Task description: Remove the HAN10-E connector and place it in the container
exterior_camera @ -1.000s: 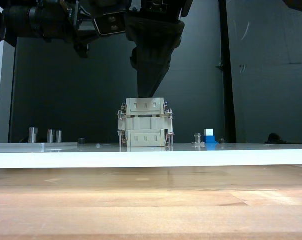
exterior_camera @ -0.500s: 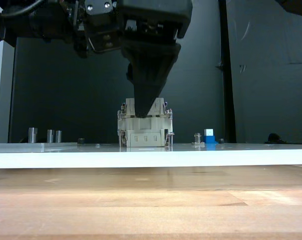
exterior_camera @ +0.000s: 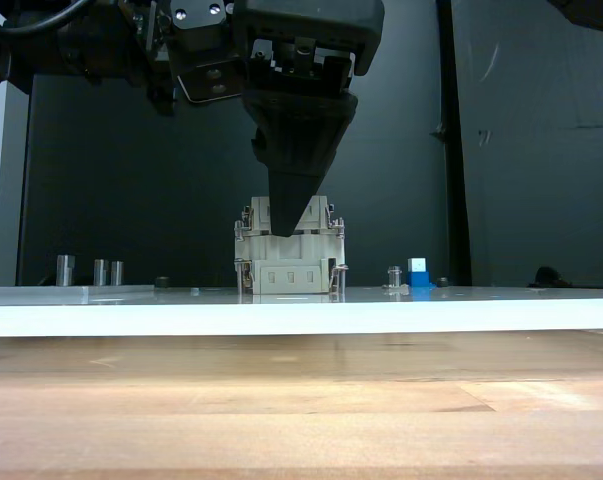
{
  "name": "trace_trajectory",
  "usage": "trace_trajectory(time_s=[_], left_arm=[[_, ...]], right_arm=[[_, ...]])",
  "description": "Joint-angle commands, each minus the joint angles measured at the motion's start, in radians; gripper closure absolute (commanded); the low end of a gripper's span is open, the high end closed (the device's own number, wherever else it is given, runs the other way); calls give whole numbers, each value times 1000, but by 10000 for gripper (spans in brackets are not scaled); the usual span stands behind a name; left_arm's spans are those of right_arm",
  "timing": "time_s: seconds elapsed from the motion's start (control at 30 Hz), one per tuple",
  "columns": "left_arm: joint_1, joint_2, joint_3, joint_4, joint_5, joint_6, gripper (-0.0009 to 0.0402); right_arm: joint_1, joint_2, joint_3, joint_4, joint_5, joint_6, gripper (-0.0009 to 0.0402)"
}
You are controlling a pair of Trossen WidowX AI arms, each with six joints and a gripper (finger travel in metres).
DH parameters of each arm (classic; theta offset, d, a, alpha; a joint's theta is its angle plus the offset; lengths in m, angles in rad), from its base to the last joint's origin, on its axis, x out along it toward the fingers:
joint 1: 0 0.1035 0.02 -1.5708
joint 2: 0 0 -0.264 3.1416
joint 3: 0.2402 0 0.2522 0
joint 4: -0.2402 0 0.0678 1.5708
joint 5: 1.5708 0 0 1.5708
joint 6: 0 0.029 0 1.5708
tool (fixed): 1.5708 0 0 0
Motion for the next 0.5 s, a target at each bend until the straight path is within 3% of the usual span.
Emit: trace_trajectory(time_s=[0.03,0.27,0.5], left_arm=[[0,0,0,0,0,0,393],[0,0,0,0,0,0,393],[0,0,0,0,0,0,393]], right_arm=[[0,-5,0,1,-1,-5,265],[0,-8,0,1,-2,-15,327],[0,-26,0,-3,-2,-15,354]])
